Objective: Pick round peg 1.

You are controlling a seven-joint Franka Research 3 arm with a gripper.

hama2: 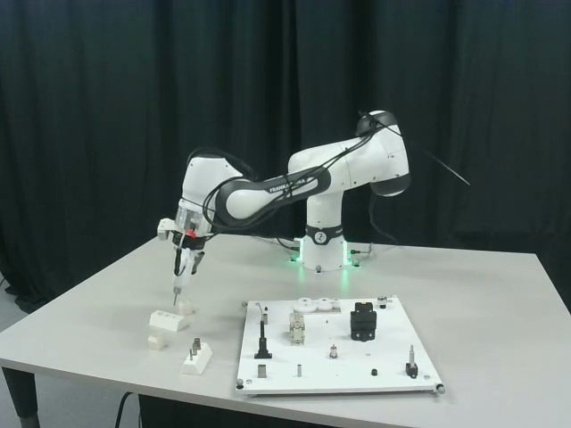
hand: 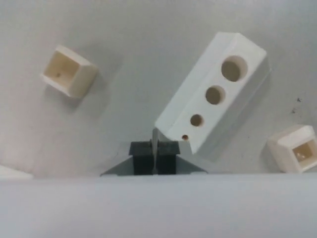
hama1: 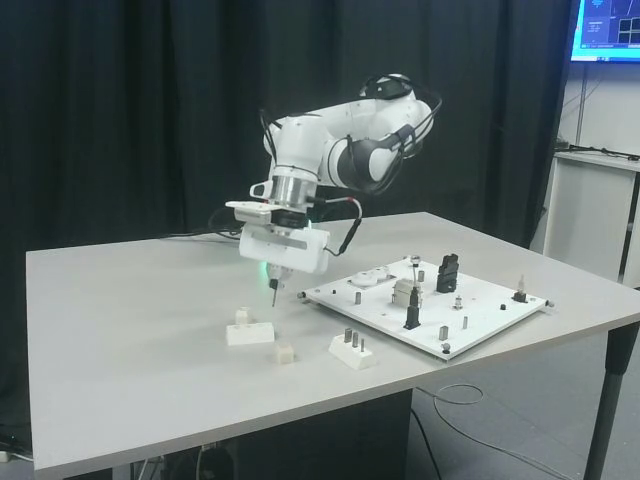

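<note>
My gripper [hand: 154, 156] is shut on a thin grey round peg [hand: 155, 141], which points down from between the black fingers [hand: 141, 153]. Below and just beside the peg tip lies a white block [hand: 213, 94] with a row of several round holes of growing size, all showing empty. From the first room view the gripper [hama1: 272, 280] hangs a short way above that block [hama1: 250, 333] with the peg [hama1: 273, 296] clear of it. The second room view shows the gripper [hama2: 183, 261], the peg [hama2: 177, 290] and the block [hama2: 169, 319] the same way.
Two small hollow white cubes [hand: 68, 72] [hand: 295, 148] sit on either side of the block. A second white block with upright pegs [hama1: 353, 349] lies nearer the table's front. A white board [hama1: 480, 325] carrying several parts lies beside it.
</note>
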